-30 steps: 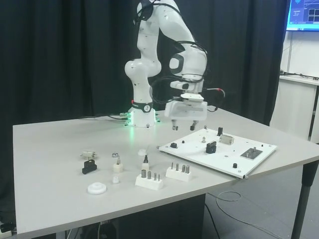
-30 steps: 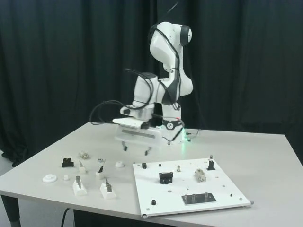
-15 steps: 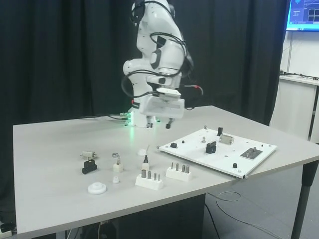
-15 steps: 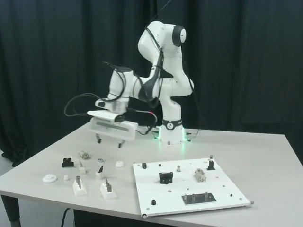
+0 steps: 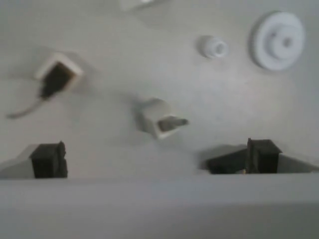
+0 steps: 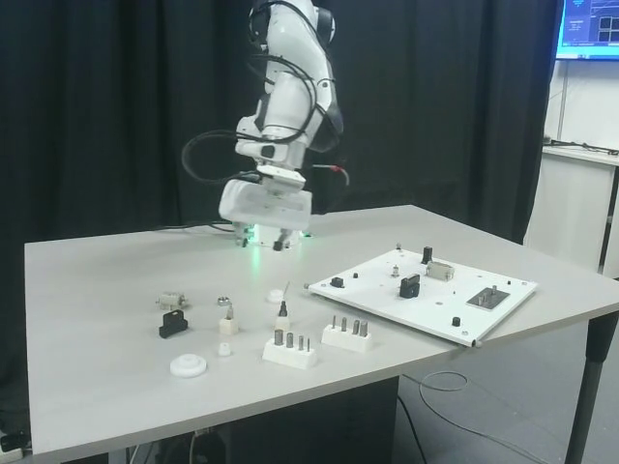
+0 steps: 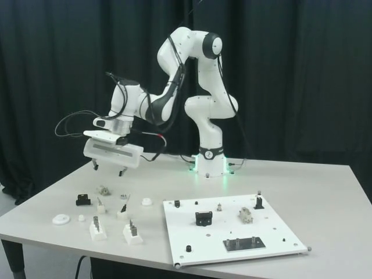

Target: Pick D-SUB.

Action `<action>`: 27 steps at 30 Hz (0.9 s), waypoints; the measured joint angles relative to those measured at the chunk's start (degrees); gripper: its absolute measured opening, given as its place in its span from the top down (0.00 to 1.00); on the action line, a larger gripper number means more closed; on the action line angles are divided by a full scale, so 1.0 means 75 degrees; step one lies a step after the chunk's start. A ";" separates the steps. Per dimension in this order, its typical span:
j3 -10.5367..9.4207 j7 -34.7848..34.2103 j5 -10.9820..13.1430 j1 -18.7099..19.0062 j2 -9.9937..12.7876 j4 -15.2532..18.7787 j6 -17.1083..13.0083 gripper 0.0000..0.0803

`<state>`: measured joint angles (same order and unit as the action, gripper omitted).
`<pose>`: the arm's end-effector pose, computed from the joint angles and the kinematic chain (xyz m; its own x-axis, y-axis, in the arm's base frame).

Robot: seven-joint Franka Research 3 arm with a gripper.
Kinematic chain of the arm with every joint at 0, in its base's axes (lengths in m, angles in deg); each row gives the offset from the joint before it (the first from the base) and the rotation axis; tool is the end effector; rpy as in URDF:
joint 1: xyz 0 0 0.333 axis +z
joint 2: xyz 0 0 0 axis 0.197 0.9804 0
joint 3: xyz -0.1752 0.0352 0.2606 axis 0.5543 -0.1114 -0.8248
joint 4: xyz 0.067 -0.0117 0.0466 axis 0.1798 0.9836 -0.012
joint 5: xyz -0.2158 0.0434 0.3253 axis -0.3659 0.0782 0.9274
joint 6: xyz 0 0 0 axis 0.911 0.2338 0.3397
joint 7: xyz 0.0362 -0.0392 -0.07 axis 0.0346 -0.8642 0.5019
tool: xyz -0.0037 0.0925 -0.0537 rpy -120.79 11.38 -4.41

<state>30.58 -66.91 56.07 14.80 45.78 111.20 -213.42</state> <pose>0.5247 -0.2462 0.3391 0.8556 -0.4601 0.2371 -0.5044 -0.8439 0.1827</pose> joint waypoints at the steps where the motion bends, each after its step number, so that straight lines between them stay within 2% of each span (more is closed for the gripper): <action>1: 0.0001 0.0128 0.0042 -0.0068 0.0048 -0.0041 -0.0038 0.00; 7: 0.0000 0.0976 0.0455 -0.0421 0.0366 -0.0333 -0.0138 0.00; 16: 0.0002 0.2268 0.1398 -0.0856 0.0937 -0.0911 -0.0087 0.00; 22: 0.0003 0.2810 0.1886 -0.1104 0.1310 -0.1354 0.0130 0.00; 27: 0.0003 0.3034 0.2188 -0.1287 0.1597 -0.1773 0.0478 0.00</action>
<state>30.60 -44.16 72.48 5.15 57.76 97.90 -209.84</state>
